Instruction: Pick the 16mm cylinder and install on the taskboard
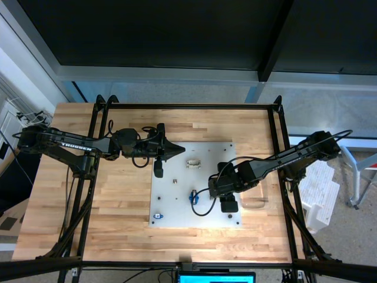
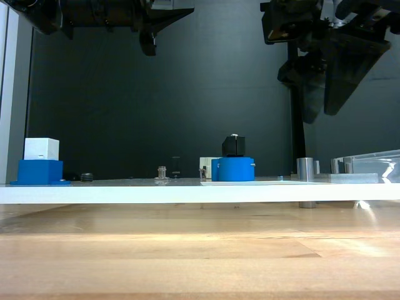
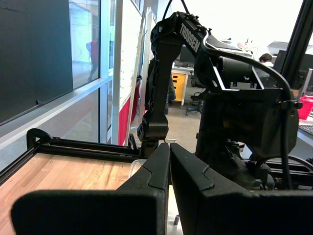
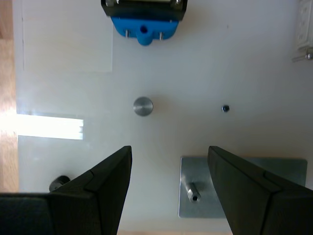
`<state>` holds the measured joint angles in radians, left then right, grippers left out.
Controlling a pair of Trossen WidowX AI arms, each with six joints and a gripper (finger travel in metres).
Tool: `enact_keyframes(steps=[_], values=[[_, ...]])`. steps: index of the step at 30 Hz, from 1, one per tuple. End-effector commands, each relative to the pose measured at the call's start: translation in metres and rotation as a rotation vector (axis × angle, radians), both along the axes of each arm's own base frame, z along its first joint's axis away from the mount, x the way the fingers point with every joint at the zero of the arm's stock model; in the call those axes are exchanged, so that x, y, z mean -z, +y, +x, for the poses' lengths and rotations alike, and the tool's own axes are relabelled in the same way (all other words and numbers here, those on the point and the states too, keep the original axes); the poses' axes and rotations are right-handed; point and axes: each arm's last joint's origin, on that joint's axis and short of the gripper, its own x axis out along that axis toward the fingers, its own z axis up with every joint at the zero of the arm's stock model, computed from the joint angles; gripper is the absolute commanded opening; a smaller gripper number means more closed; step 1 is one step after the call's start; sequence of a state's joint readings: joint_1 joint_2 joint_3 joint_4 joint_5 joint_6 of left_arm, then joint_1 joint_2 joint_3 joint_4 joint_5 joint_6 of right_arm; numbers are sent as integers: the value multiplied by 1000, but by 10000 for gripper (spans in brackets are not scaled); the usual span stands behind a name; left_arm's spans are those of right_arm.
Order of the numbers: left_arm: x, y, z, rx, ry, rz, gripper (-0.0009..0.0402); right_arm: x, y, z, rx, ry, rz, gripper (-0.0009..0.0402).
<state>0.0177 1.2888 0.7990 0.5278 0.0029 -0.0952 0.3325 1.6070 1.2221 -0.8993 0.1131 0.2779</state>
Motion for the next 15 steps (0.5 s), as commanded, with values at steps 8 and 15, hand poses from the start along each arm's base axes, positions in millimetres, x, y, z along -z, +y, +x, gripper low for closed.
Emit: enact_keyframes(steps=[8, 15], values=[[0, 0, 0, 0, 0, 0, 0, -12, -16, -4, 10, -81, 19, 172], [0, 0, 0, 0, 0, 0, 0, -38, -44, -19, 22, -357, 49, 63]])
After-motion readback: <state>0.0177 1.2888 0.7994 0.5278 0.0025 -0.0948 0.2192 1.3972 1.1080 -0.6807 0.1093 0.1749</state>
